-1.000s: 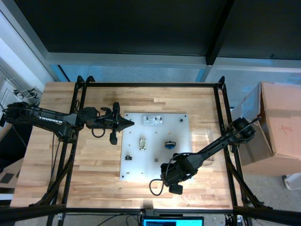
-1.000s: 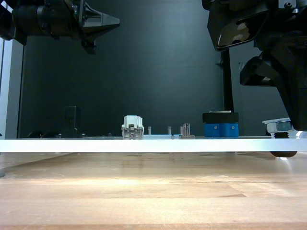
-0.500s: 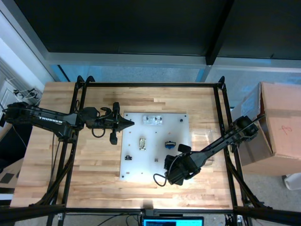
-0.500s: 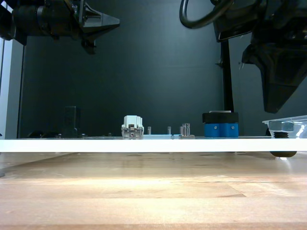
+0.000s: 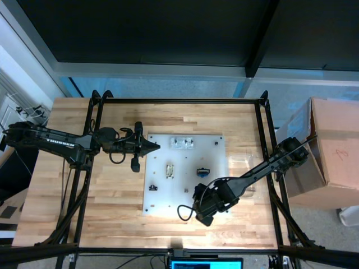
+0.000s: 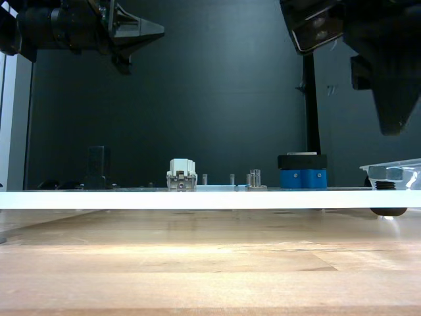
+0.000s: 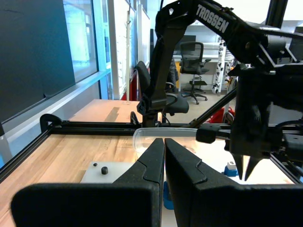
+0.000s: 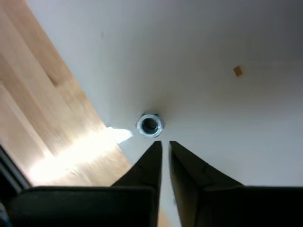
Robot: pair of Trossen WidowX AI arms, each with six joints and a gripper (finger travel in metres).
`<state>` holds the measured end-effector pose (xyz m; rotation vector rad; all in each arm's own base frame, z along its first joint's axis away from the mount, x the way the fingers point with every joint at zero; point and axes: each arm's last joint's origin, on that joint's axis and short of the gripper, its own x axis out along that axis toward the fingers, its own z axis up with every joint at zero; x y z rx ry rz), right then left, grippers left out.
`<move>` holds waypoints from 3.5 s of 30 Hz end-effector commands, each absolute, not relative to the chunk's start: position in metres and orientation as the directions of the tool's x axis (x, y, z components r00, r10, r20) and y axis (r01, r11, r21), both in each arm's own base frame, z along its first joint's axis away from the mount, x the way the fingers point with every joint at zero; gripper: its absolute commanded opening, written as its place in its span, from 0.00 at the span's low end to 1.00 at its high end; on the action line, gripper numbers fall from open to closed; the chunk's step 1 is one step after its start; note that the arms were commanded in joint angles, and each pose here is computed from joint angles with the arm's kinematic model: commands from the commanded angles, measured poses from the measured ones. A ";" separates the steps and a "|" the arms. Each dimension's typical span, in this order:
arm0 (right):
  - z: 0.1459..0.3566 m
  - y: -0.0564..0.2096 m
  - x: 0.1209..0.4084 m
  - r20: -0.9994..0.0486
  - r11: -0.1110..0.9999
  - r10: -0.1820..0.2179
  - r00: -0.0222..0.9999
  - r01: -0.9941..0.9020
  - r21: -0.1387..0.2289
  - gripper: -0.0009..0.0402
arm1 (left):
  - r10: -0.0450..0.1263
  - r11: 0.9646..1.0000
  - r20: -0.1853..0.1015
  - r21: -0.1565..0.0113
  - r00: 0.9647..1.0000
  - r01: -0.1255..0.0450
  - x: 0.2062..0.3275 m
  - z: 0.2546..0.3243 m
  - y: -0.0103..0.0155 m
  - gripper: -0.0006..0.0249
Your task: Unfasten the M12 nut and place it in the container
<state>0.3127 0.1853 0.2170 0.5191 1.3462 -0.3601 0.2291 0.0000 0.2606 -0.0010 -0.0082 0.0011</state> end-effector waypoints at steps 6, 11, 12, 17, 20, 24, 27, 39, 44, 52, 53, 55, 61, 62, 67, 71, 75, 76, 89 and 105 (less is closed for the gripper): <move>0.208 0.186 0.319 -0.982 0.655 0.048 0.182 0.737 0.169 0.44 | 0.002 1.000 0.009 -0.001 1.000 -0.002 0.229 0.2606 0.0001 0.02; 0.200 0.189 0.324 -0.983 0.652 0.035 0.180 0.742 0.159 0.56 | 0.001 1.000 0.009 -0.001 1.000 -0.001 0.229 0.2606 0.0000 0.02; 0.198 0.189 0.324 -0.983 0.652 0.031 0.179 0.742 0.156 0.57 | 0.001 1.000 0.009 -0.001 1.000 -0.001 0.229 0.2606 0.0000 0.02; 0.188 0.189 0.327 -0.987 0.647 0.014 0.159 0.751 0.130 0.57 | 0.001 1.000 0.008 -0.001 1.000 -0.001 0.229 0.2605 0.0000 0.02; 0.183 0.191 0.330 -0.986 0.647 0.015 0.164 0.750 0.135 0.54 | 0.001 1.000 0.009 -0.001 1.000 -0.001 0.229 0.2606 0.0000 0.03; 0.179 0.191 0.331 -0.987 0.649 0.014 0.163 0.749 0.133 0.48 | 0.001 1.000 0.008 -0.001 1.000 -0.001 0.229 0.2605 0.0001 0.02; 0.179 0.191 0.331 -0.987 0.649 0.014 0.162 0.749 0.132 0.42 | 0.001 1.000 0.009 -0.001 1.000 -0.001 0.229 0.2606 0.0000 0.02; 0.181 0.192 0.331 -0.986 0.655 0.018 0.165 0.743 0.136 0.08 | 0.001 1.000 0.009 -0.001 1.000 -0.001 0.229 0.2606 0.0000 0.02; 0.185 0.191 0.330 -0.985 0.656 0.021 0.171 0.741 0.143 0.03 | 0.001 1.000 0.009 -0.001 1.000 -0.001 0.229 0.2606 0.0000 0.02; 0.203 0.187 0.324 -0.980 0.674 0.016 0.200 0.721 0.158 0.05 | 0.001 1.000 0.009 -0.001 1.000 -0.001 0.229 0.2606 0.0000 0.02; 0.207 0.186 0.322 -0.979 0.678 0.016 0.202 0.718 0.159 0.05 | 0.001 1.000 0.009 -0.001 1.000 -0.001 0.229 0.2606 0.0000 0.02; 0.213 0.184 0.319 -0.979 0.687 0.016 0.206 0.709 0.160 0.05 | 0.001 1.000 0.009 -0.001 1.000 -0.001 0.229 0.2606 0.0000 0.02; 0.229 0.178 0.310 -0.980 0.705 0.014 0.200 0.693 0.151 0.05 | 0.002 1.000 0.009 -0.001 1.000 -0.002 0.229 0.2606 0.0001 0.02; 0.230 0.177 0.309 -0.980 0.711 0.013 0.197 0.687 0.148 0.05 | 0.001 1.000 0.009 -0.001 1.000 -0.001 0.229 0.2606 0.0000 0.02; 0.233 0.174 0.304 -0.983 0.759 0.004 0.183 0.640 0.122 0.05 | 0.001 1.000 0.009 -0.001 1.000 -0.001 0.229 0.2606 0.0000 0.02; 0.235 0.166 0.292 -0.982 0.826 -0.022 0.186 0.557 0.087 0.05 | 0.001 1.000 0.008 -0.001 1.000 -0.001 0.229 0.2605 0.0000 0.02; 0.236 0.153 0.271 -0.984 0.894 -0.026 0.179 0.445 0.057 0.05 | 0.001 1.000 0.008 -0.001 1.000 -0.001 0.229 0.2605 0.0000 0.03; 0.236 0.149 0.264 -0.983 0.908 -0.025 0.180 0.417 0.053 0.05 | 0.001 1.000 0.008 -0.001 1.000 -0.001 0.229 0.2605 0.0000 0.02; 0.222 0.086 0.187 -0.985 0.941 -0.046 0.164 0.337 0.012 0.05 | 0.002 1.000 0.008 -0.001 1.000 -0.002 0.229 0.2605 0.0001 0.02; 0.175 0.065 0.152 -0.988 0.954 -0.055 0.148 0.301 -0.008 0.05 | 0.001 1.000 0.008 -0.001 1.000 -0.001 0.229 0.2605 0.0000 0.02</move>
